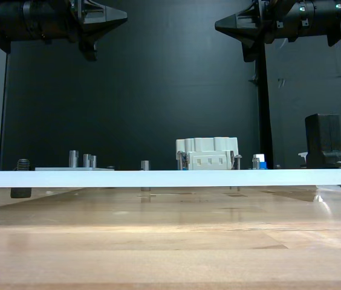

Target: Remove the 16mm bar from the taskboard and place in the container

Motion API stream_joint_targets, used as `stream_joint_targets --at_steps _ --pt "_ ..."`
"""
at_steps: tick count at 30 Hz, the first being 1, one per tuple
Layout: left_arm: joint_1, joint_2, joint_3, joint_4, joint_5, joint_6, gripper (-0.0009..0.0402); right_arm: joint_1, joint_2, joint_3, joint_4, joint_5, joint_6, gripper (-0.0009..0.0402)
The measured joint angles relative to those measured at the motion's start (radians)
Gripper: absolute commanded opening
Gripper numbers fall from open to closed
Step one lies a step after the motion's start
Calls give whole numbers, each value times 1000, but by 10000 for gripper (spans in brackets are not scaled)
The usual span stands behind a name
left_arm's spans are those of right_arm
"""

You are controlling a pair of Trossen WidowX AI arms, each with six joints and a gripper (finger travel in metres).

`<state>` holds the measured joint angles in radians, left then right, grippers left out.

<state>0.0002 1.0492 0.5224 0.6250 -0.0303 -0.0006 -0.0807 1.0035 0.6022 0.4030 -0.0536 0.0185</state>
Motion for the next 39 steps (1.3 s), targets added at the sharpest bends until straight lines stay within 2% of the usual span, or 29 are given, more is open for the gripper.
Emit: stream_joint_targets --at_steps 13,15,18,23,28,32,35,39 --pt "0 0 0 0 0 0 0 2 2 0 0 0 7 0" --pt "0 0 0 0 0 0 0 6 2 17 -53 0 37 0" --pt "0 0 0 0 0 0 0 26 2 79 -244 8 43 0" --pt "0 0 0 0 0 0 0 86 6 174 -539 8 60 0" --pt "0 0 0 0 0 0 0 157 6 245 -794 13 134 0" --pt "0 0 0 0 0 0 0 239 13 288 -940 79 191 0" --pt "0 0 0 0 0 0 0 306 31 314 -1020 114 245 0" --pt "0 0 0 0 0 0 0 381 76 351 -1100 118 322 0"
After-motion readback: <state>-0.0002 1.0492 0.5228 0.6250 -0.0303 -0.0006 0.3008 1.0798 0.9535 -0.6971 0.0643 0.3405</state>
